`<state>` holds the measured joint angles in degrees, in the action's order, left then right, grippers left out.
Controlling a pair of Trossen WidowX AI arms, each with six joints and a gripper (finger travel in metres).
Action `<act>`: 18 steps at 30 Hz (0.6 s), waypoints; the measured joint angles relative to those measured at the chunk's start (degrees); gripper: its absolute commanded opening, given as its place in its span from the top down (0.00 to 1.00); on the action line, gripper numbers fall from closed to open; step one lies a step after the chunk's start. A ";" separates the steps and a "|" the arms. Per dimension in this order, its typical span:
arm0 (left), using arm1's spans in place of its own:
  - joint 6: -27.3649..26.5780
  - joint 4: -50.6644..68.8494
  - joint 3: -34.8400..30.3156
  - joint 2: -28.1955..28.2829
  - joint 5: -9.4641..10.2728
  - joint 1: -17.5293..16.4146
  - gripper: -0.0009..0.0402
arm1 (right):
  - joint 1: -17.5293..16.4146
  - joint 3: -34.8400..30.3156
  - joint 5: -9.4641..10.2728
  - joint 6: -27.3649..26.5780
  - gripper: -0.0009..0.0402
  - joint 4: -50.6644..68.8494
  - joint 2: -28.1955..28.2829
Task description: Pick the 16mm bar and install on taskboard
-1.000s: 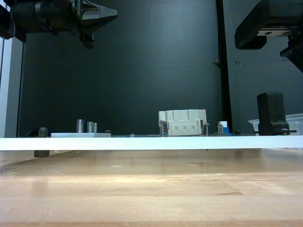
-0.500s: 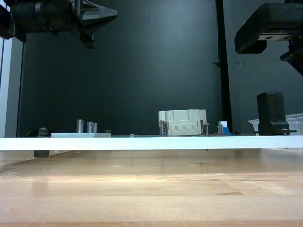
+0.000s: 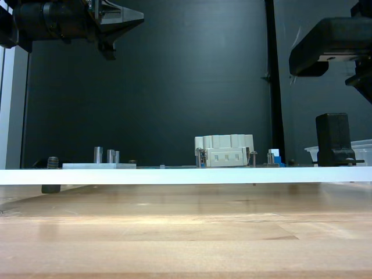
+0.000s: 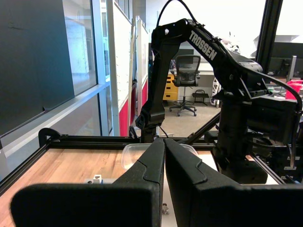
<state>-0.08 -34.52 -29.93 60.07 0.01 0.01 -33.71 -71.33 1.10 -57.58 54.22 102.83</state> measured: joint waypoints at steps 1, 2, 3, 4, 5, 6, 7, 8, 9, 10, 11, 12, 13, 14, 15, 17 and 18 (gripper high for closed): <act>0.02 0.00 -0.02 0.00 0.00 0.00 0.98 | 0.00 0.26 0.00 0.00 0.98 -0.33 0.00; 0.00 0.00 -0.02 0.00 0.02 0.00 0.98 | 0.00 0.50 0.00 0.02 0.98 -0.66 0.00; 0.02 0.00 0.00 0.02 0.02 0.00 0.98 | 0.00 0.70 0.02 0.02 0.98 -0.92 0.00; 0.02 0.02 0.00 0.00 0.02 0.00 0.98 | 0.00 0.83 0.02 0.02 0.98 -1.09 0.00; 0.02 0.02 0.00 0.00 0.00 0.00 0.98 | 0.00 0.92 0.00 0.04 0.98 -1.18 0.00; 0.02 0.00 -0.02 0.00 0.00 0.00 0.98 | 0.00 0.94 -0.02 0.04 0.98 -1.22 0.00; 0.02 0.00 -0.02 0.00 0.02 0.00 0.98 | 0.00 0.96 0.00 0.04 0.98 -1.22 0.00; 0.02 0.00 0.00 0.00 0.00 0.00 0.98 | 0.00 1.03 0.02 0.04 0.98 -1.27 0.00; 0.02 0.00 -0.02 0.00 0.02 0.00 0.98 | 0.00 1.03 0.00 0.04 0.97 -1.31 0.00; 0.02 0.00 0.00 0.00 0.00 0.00 0.98 | 0.00 1.05 0.00 0.04 0.96 -1.31 0.00; 0.02 0.00 -0.02 0.00 0.00 0.00 0.98 | 0.00 1.05 0.00 0.04 0.95 -1.33 0.00; 0.02 0.00 -0.02 0.00 0.00 0.00 0.98 | 0.00 1.05 0.00 0.04 0.93 -1.33 0.00; 0.02 0.00 0.00 0.00 0.00 0.00 0.98 | 0.00 1.05 0.00 0.04 0.91 -1.33 0.00; 0.00 0.00 -0.02 0.00 0.00 0.00 0.98 | 0.00 1.05 0.00 0.04 0.89 -1.33 0.00; 0.02 0.00 -0.02 0.02 0.00 0.00 0.98 | 0.00 1.05 0.00 0.07 0.86 -1.33 0.00; 0.02 0.00 -0.02 0.00 0.00 0.00 0.98 | 0.00 1.05 0.00 0.17 0.81 -1.31 0.00; 0.02 0.00 -0.02 0.00 0.00 0.00 0.98 | 0.00 1.05 0.02 0.24 0.78 -1.25 0.00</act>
<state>-0.05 -34.52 -29.95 60.07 0.01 0.01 -33.71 -70.28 1.13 -57.34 52.97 102.83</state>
